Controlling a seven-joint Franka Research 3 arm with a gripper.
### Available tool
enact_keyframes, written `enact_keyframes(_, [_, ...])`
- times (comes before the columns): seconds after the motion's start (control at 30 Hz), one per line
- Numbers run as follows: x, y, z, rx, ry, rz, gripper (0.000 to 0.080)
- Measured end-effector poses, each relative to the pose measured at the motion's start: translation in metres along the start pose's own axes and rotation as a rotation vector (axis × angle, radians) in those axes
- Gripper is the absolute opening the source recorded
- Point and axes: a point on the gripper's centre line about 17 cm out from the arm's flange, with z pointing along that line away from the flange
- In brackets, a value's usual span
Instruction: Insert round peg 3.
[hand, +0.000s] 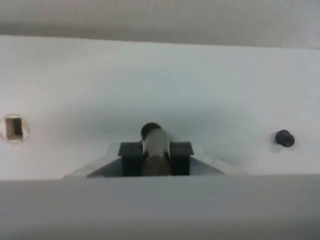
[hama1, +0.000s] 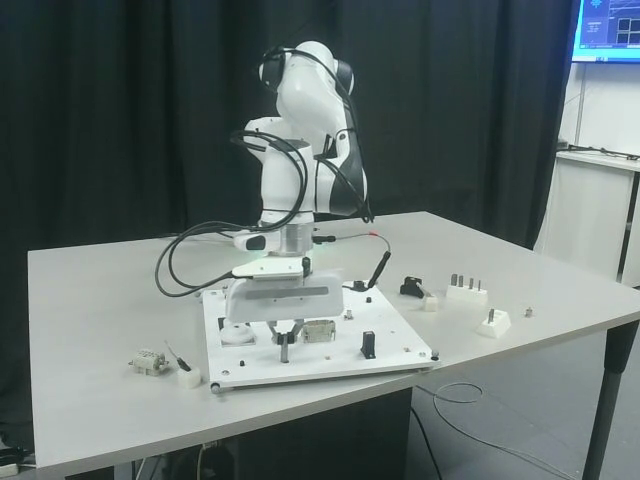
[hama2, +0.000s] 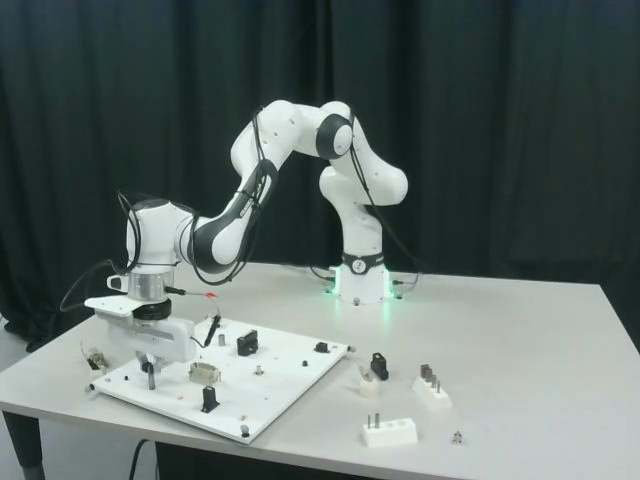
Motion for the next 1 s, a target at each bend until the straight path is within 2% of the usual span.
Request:
enact_keyframes(0.3, [0.0012,0.0009,0.0003,0.002,0.003,0.005,0.0110])
enact_keyframes(0.5, [0.0025,-0.0035,0.0015,0.015,0.007,0.015,0.0110])
enact_keyframes(0.73, [0.0037,-0.0035,0.0078,0.012,0.006,0.008,0.0110])
enact_keyframes(1.0, [0.0045,-0.0030,0.0073,0.012,0.005,0.008,0.0109])
